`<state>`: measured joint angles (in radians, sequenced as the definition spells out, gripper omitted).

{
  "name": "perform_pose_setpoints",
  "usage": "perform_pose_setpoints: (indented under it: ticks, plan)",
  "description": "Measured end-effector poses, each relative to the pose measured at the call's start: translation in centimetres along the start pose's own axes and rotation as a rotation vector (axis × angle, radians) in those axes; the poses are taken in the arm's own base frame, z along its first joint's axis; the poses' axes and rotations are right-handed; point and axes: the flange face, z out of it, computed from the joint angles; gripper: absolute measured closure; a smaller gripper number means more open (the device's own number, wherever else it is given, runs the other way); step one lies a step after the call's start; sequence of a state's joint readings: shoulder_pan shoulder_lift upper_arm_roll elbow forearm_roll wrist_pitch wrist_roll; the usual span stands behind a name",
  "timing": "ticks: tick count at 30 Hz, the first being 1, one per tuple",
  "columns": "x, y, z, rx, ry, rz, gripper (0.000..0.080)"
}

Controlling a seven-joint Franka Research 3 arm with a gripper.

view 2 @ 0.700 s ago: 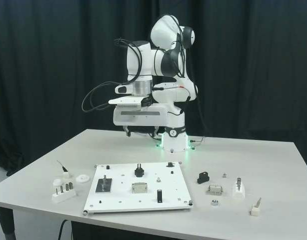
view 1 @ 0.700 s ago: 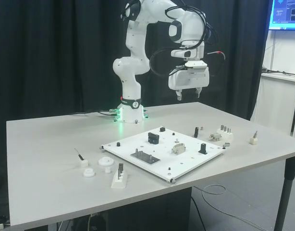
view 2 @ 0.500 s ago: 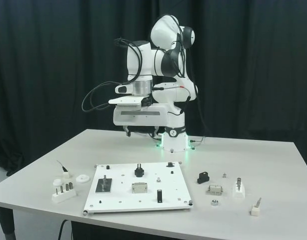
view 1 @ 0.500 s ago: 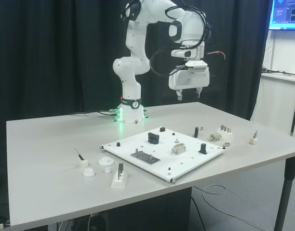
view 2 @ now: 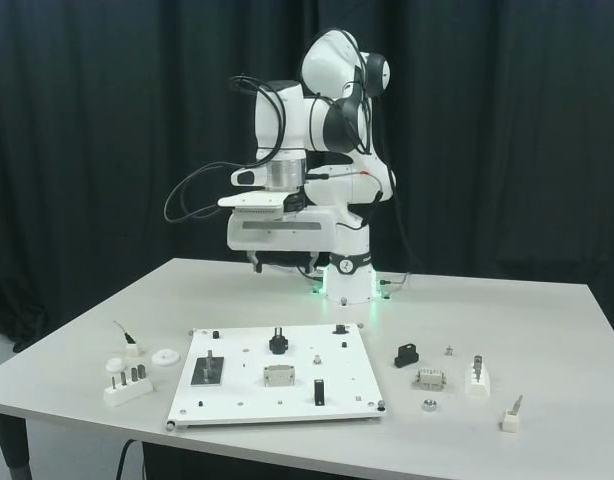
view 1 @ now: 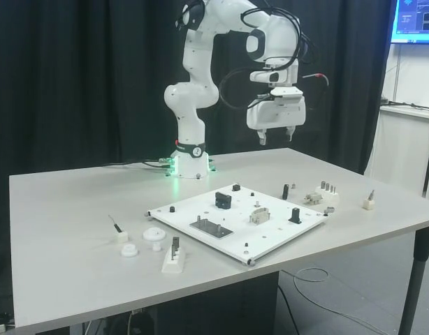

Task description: Pick BNC.

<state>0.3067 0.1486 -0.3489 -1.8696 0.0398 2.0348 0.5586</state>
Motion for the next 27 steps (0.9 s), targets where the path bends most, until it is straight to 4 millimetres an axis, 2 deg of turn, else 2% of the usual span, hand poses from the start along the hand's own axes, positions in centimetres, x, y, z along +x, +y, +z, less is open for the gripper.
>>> perform_pose_setpoints:
  ticks: [8, 14, 20, 27]
  plan:
    - [-0.5, -1.0, -0.3, 0.02, -0.005, 0.021, 0.0003]
    - [-1.7, -2.5, -0.2, 0.04, -0.032, 0.026, 0.0003]
    - [-4.0, -4.7, 0.1, 0.037, -0.086, 0.033, 0.0003]
    - [-7.6, -7.4, 0.6, 0.003, -0.13, 0.054, 0.0003]
